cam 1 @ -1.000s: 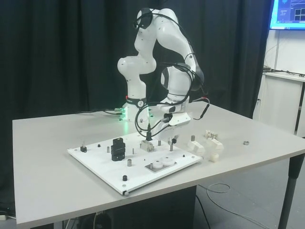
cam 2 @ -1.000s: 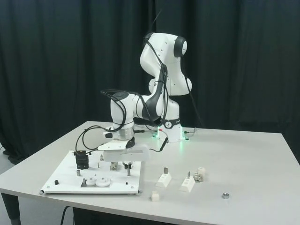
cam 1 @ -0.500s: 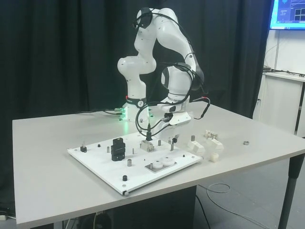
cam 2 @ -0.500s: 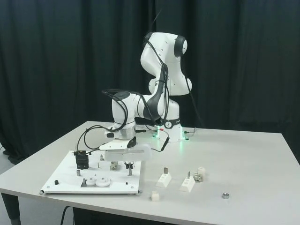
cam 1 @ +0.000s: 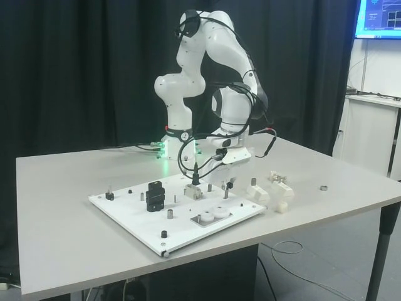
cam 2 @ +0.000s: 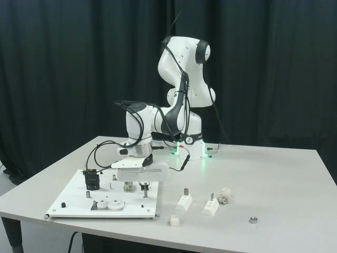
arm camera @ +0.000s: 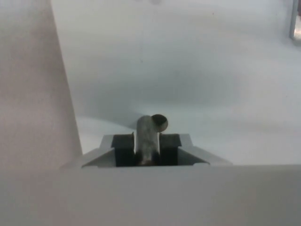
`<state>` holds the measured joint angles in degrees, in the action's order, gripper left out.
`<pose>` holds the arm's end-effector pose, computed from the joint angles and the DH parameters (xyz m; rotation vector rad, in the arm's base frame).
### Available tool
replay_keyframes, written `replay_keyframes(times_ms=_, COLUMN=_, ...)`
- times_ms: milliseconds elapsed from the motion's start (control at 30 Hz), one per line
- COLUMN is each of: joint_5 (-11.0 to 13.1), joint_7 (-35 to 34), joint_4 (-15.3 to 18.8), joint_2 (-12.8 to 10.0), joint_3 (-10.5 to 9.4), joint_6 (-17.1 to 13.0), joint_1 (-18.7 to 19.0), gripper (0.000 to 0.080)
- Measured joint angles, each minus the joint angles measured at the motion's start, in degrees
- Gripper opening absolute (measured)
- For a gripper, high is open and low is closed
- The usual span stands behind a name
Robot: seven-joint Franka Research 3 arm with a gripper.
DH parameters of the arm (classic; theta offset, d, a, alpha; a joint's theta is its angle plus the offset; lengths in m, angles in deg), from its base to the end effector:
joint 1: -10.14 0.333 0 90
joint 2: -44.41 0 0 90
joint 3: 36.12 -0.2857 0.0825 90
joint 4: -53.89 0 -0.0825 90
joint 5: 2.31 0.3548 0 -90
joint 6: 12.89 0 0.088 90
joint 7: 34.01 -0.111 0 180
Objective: Insert round peg 3.
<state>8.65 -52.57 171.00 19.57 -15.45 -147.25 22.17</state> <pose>0.5487 -0.0794 0.2221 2.9740 -0.9076 -0.1462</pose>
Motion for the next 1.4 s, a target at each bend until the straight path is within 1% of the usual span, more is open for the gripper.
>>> replay_keyframes(times_ms=700, joint_5=0.0, joint_7=-0.1, joint_4=0.1, joint_2=-0.1, joint_3=0.21, joint_6=-0.5, joint_1=-0.2, gripper=0.0108)
replay_keyframes(times_ms=1400, joint_5=0.0, joint_7=-0.1, joint_4=1.4, joint_2=-0.7, joint_3=-0.10, joint_6=-3.5, joint_1=-0.2, gripper=0.0108)
